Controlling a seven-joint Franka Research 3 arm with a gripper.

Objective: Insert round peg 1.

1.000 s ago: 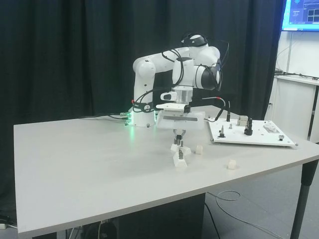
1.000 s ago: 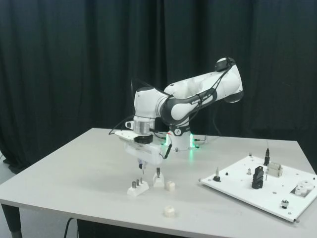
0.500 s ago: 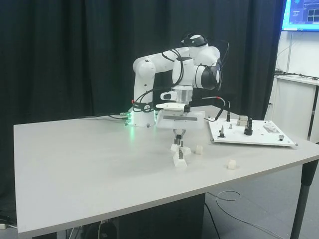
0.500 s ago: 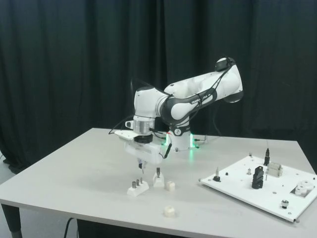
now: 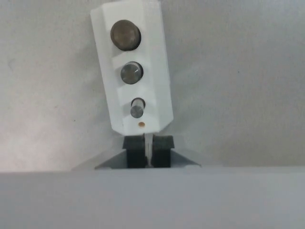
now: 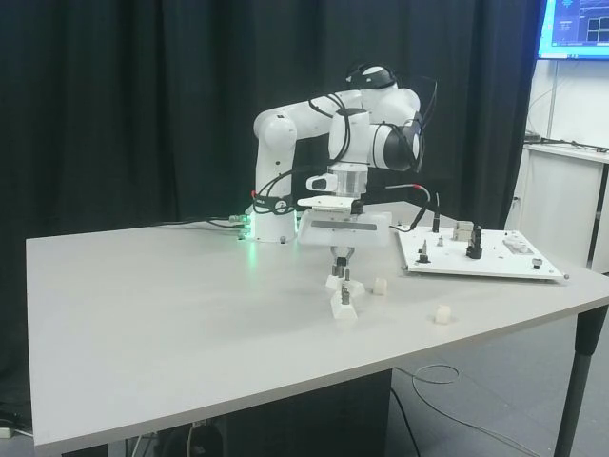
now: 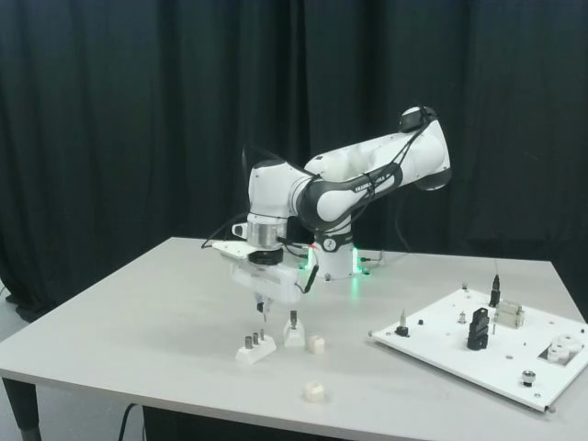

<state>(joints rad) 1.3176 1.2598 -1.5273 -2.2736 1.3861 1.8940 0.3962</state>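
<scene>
The white arm [image 7: 349, 188] reached out over the grey tabletop [image 6: 171, 305]. Its end effector [image 5: 148, 151] hung just above a small white block [image 5: 133, 67] that sat near the middle of the tabletop, toward the front edge. The two black fingers [image 5: 162, 151] were pressed close together on a thin white peg [image 5: 148, 145]. The peg pointed down at the near end of the block.

From the wrist view, the block had three round metal pins standing in a row, big, middle and small. Past the small pin [image 5: 137, 109] there was a tiny hole [image 5: 141, 125]. The tip of the thin peg was just beside that hole, but it did not look pushed in yet.

So the picking up looked done. The peg was held and it was lined up close to the hole. What was left was to lower it straight down into the hole and then let go.

A second little block with one pin [image 7: 293, 333] stood just beside the first. Two small white pieces [image 6: 442, 315] lay near the front edge. A white board with parts [image 7: 482, 344] sat well apart, at the right side of the tabletop in the second room view.
</scene>
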